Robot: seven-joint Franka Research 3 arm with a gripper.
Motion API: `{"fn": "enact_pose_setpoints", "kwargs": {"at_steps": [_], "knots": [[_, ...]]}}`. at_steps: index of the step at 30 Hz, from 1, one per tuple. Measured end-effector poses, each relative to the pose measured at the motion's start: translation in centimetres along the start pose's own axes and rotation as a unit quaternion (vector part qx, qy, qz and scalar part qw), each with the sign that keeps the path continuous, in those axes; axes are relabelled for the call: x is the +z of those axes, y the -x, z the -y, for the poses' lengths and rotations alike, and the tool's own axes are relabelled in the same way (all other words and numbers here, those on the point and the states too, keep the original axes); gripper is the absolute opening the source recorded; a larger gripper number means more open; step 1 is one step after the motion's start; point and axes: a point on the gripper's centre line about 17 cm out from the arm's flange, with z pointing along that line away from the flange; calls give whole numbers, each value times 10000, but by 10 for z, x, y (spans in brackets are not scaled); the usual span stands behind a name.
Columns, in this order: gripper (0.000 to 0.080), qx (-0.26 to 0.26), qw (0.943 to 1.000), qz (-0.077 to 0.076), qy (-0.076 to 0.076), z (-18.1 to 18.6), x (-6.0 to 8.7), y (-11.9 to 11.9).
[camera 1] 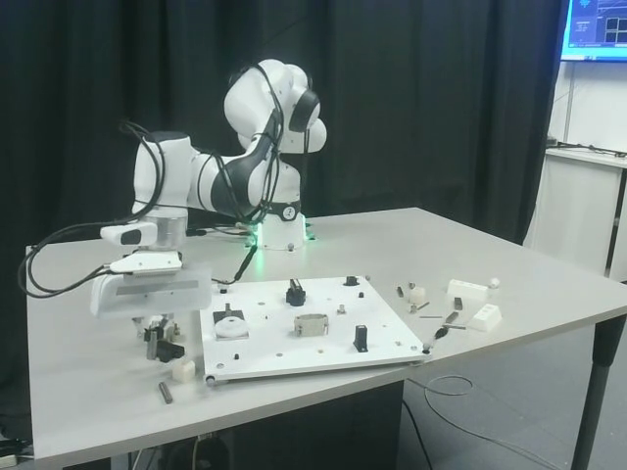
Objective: Place round peg 4.
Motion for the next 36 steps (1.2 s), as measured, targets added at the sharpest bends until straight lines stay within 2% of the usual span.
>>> {"fn": "enact_pose_setpoints", "kwargs": {"at_steps": [22,25,26,34,35,36], "knots": [[149,12,9996,112,-269,9,24,2],[149,10,9996,115,-270,9,24,2],[194,9,9996,114,-269,9,24,2],[194,-15,9996,117,-249,5,15,0],[723,-22,9996,123,-254,4,13,-1],[723,-30,9996,129,-257,4,11,-1]]}}
